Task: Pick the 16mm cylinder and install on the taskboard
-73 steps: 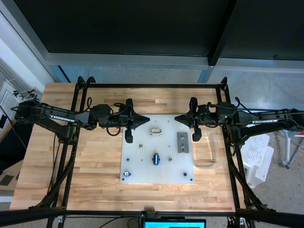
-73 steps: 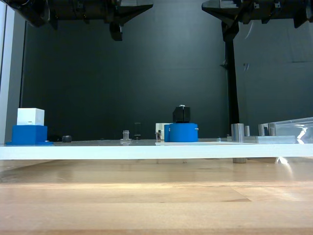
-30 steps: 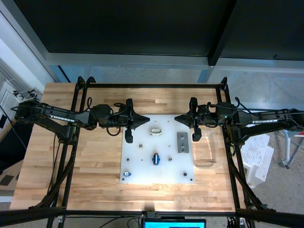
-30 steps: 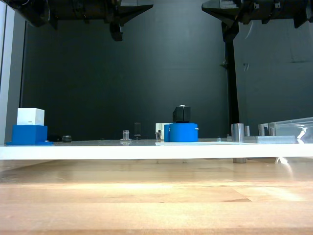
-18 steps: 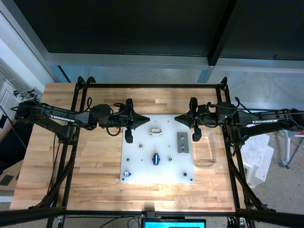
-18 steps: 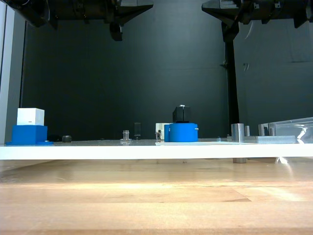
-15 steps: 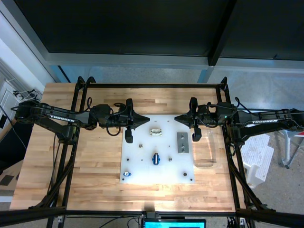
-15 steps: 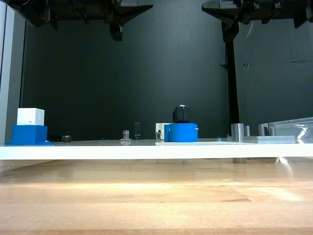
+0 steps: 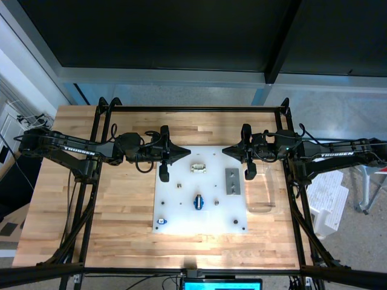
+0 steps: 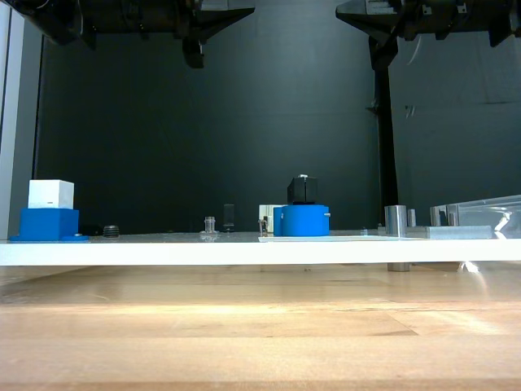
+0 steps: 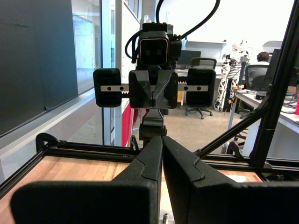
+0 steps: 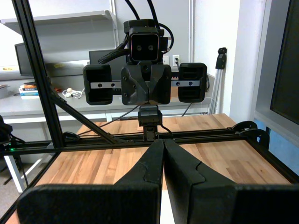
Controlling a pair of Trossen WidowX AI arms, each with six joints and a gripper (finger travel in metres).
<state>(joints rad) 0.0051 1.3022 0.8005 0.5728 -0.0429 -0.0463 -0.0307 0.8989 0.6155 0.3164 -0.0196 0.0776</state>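
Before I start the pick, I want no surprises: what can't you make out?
16mm cylinder: high view, pegs on the taskboard too small to tell apart.
Left gripper and right gripper, shut, above the board's far edge: partly cropped by low view's top edge.

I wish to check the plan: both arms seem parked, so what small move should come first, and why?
Probably swing the right gripper over the small silver-grey metal peg on the flat white square taskboard. It hangs shut above the board's far edge, as does the left gripper, and looks nearer to the peg.
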